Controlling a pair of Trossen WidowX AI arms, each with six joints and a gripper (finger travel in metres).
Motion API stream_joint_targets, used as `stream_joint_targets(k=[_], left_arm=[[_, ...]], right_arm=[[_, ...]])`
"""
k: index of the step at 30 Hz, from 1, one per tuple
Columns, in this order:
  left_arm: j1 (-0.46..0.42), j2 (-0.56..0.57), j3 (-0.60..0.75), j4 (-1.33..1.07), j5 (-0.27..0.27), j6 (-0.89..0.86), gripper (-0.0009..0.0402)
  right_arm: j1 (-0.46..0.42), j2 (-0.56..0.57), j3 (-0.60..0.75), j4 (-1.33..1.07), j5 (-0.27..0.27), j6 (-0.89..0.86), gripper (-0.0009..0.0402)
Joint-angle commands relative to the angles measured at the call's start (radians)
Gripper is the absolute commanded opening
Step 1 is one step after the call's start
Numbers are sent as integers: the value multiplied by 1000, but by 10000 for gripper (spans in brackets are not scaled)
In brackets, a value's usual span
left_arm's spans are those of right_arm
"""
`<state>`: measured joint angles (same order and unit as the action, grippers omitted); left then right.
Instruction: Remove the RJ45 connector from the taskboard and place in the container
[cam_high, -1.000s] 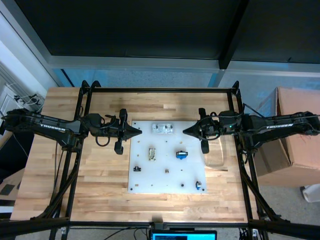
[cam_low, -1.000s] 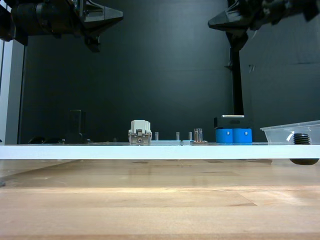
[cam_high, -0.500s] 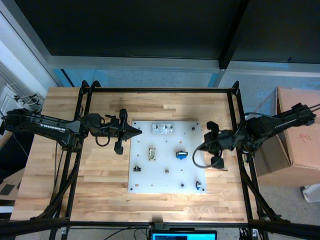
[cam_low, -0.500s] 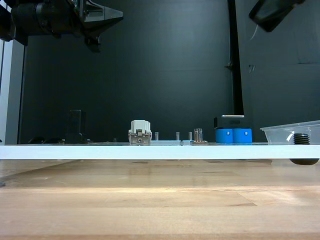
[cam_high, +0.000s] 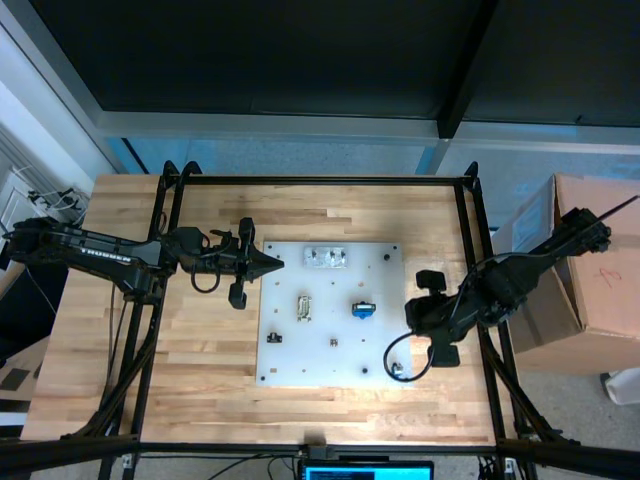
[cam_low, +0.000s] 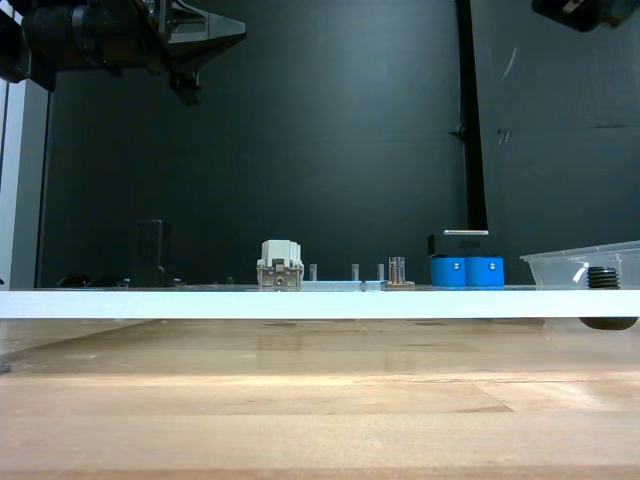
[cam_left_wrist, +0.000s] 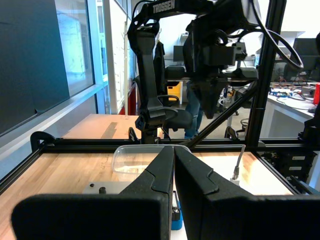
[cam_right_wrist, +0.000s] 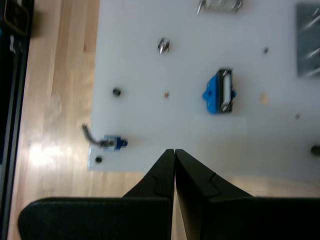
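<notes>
RJ45 connector, a small blue plug with a grey cable stub (cam_right_wrist: 111, 143): seated at the near right corner of the white taskboard (cam_right_wrist: 150, 75). Judged light and rigid, with a fragile latch; grip the body, not the cable. Right gripper (cam_right_wrist: 174, 152) hovers nearby, fingers together, empty. Left gripper (cam_left_wrist: 174, 149) is high at the board's left edge, pinched closed, empty.

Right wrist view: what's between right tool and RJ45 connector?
Bare white taskboard, in that view. Right tool hangs above the board's right edge, RJ45 connector sits at its corner, left tool hovers at its left edge.
</notes>
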<state>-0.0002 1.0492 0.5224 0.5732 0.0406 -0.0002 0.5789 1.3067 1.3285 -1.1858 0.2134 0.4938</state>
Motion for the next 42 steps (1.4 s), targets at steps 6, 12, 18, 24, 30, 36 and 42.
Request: stream_joint_targets(k=[6,12,18,24,30,36,42], left_arm=[[0,0,0,0,0,0,0],[0,0,0,0,0,0,0],[0,0,0,0,0,0,0],[0,0,0,0,0,0,0],[0,0,0,0,0,0,0],[0,0,0,0,0,0,0],[0,0,0,0,0,0,0]], right_arm=[[40,61,42,-53,-24,54,0],[46,93,40,-53,-40,79,0],[57,132,38,-51,-58,93,0],[72,178,37,-51,-59,104,0],[85,214,37,-30,-61,116,0],[107,250,36,-20,-74,139,0],[114,276,35,8,-76,150,0]])
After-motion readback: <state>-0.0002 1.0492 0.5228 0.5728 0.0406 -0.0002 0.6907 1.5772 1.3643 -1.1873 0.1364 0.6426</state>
